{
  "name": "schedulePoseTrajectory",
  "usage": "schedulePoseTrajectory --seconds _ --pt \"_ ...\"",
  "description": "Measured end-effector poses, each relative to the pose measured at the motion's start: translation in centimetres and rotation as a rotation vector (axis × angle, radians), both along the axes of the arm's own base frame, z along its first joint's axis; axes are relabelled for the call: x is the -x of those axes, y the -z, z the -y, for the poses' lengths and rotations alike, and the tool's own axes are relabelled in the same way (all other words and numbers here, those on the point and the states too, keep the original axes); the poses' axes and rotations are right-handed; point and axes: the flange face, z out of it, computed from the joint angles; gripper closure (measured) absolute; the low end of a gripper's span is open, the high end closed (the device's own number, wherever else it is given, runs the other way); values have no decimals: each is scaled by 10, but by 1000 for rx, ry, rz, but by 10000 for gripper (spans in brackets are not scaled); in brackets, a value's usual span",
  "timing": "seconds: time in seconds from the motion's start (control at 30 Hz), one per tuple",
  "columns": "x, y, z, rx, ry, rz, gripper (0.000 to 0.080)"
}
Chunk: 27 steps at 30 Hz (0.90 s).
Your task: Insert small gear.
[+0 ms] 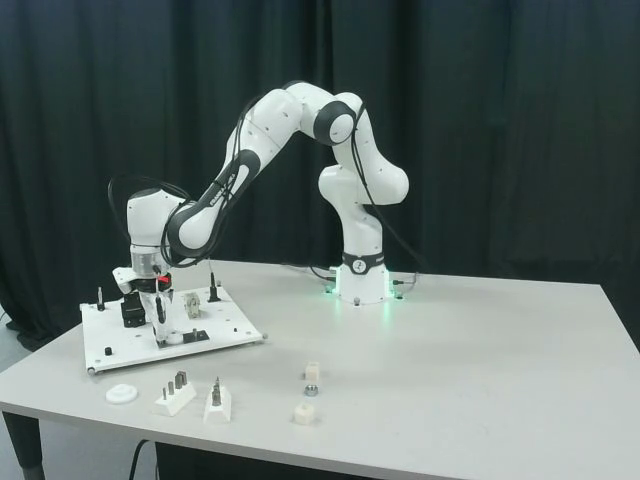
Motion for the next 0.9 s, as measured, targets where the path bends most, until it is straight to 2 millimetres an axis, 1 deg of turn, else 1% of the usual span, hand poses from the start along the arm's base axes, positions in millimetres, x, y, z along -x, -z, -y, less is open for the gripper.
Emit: schedulePoseTrajectory --seconds 0.13,0.5,0.73,0.9 --pt "0 0 0 0 -15 0 607" --pt "-1 1 0 0 -130 -4 607" --pt "-1 1 -1 -2 -266 -8 607" --pt "-1 0 0 -2 -274 -8 607"
